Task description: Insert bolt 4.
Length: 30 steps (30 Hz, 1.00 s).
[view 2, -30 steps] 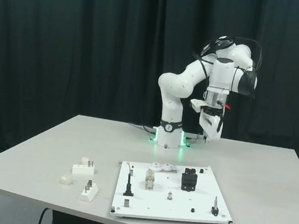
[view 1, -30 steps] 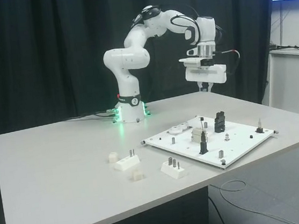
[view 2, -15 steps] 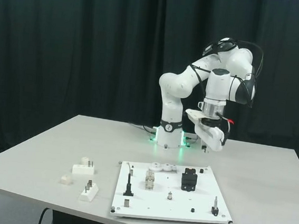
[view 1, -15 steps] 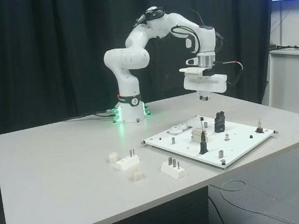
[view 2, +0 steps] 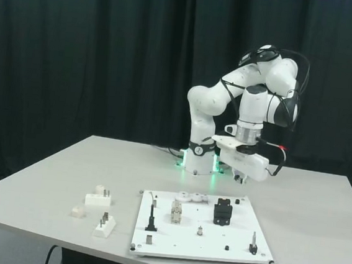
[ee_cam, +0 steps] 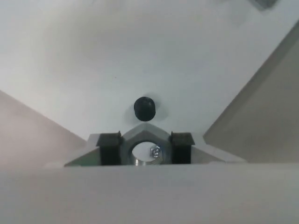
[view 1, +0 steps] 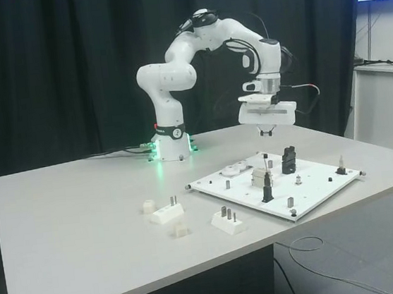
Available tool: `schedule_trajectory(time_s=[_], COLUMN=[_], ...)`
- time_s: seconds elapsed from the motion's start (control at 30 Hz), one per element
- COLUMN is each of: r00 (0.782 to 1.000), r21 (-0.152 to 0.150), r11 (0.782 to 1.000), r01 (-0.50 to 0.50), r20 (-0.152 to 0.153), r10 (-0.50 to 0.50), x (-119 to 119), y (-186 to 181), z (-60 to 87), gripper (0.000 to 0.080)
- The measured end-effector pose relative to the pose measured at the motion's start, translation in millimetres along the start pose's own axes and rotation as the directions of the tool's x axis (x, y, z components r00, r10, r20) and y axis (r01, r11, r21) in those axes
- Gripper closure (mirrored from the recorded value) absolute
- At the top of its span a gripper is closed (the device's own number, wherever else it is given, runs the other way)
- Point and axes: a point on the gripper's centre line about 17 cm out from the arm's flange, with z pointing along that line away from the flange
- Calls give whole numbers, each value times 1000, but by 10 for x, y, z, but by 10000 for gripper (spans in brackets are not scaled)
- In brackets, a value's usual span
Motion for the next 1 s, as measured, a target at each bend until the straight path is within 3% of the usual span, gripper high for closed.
schedule_trajectory(time_s=[0.3, 0.63, 1.0], r00=[986, 948, 913], r21=[17, 38, 54], r11=[986, 949, 913], r01=[165, 314, 405], r20=[17, 38, 31], r10=[-165, -315, -407], x=[3, -23, 6], y=[-9, -3, -26], z=[83, 232, 374], gripper=[578, 578, 578])
